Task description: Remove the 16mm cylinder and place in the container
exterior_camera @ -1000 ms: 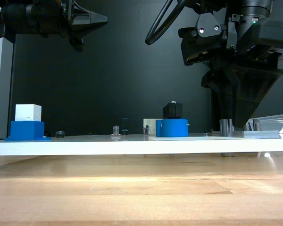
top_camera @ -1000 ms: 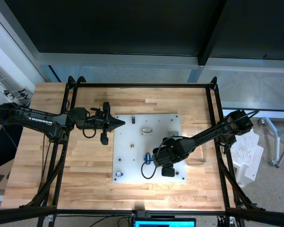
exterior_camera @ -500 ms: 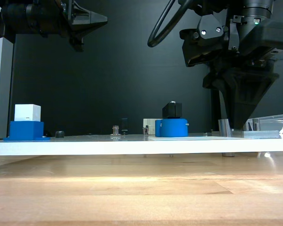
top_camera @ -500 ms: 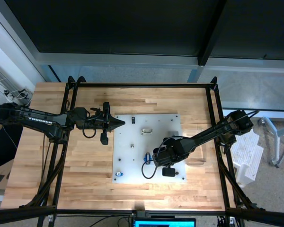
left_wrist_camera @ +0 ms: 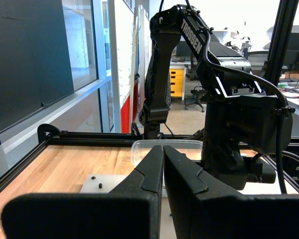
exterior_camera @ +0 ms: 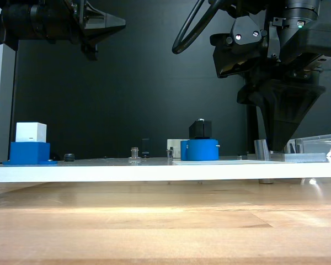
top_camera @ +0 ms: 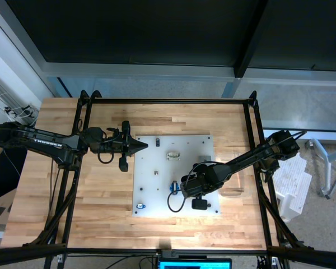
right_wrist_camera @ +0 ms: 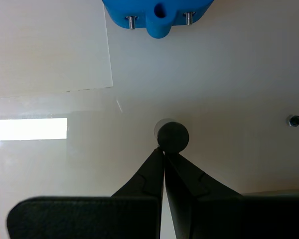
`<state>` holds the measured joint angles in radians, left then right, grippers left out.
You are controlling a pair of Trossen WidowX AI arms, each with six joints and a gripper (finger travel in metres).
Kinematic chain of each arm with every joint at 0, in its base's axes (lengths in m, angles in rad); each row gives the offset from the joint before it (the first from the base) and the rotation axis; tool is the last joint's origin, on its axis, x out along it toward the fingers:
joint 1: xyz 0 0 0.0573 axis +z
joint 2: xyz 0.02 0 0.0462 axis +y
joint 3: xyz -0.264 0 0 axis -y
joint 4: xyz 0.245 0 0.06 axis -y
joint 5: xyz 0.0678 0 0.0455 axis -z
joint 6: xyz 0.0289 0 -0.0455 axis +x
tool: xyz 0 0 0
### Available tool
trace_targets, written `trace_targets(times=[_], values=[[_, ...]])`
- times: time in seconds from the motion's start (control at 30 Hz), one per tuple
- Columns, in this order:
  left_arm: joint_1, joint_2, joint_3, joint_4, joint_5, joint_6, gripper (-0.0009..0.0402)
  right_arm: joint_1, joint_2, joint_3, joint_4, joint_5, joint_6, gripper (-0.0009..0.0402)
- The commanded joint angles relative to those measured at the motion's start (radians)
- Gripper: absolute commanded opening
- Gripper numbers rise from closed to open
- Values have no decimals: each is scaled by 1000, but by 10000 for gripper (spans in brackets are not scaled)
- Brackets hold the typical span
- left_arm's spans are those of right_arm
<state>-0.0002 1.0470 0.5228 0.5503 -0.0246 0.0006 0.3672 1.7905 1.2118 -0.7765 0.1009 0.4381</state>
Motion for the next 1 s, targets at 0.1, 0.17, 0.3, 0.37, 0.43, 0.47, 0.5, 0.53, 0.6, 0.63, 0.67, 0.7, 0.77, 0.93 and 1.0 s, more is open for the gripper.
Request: trace_targets(times=[0.1,0.17,0.3,0.37,0.43,0.47,0.5,0.53,0.6,0.63,0.67,0.7,0.77,0.93,1.0], values=[[0,0,0,0,0,0,0,0,1,1,1,2,0,0],[0,0,0,0,0,0,0,0,1,1,1,2,0,0],[0,0,0,0,0,0,0,0,1,1,1,2,0,0],[0,0,0,0,0,0,0,0,1,1,1,2,0,0],[0,0,0,0,0,0,0,0,1,2,1,2,0,0],[0,0,0,0,0,0,0,0,1,1,1,2,0,0],[0,0,0,0,0,0,0,0,1,2,1,1,0,0],[0,0,0,0,0,0,0,0,1,2,0,-2,0,0],[0,0,0,0,0,0,0,0,-3,2,-2,-24,0,0],[0,0,0,0,0,0,0,0,-5,5,-5,-25,1,0],[0,0,0,0,0,0,0,0,-6,7,-11,-25,0,0],[0,0,0,0,0,0,0,0,-9,11,-21,-25,0,1],[0,0,0,0,0,0,0,0,-13,21,-46,-25,0,10],[0,0,0,0,0,0,0,0,-18,51,-74,-22,14,72],[0,0,0,0,0,0,0,0,-16,58,-73,-13,28,102]])
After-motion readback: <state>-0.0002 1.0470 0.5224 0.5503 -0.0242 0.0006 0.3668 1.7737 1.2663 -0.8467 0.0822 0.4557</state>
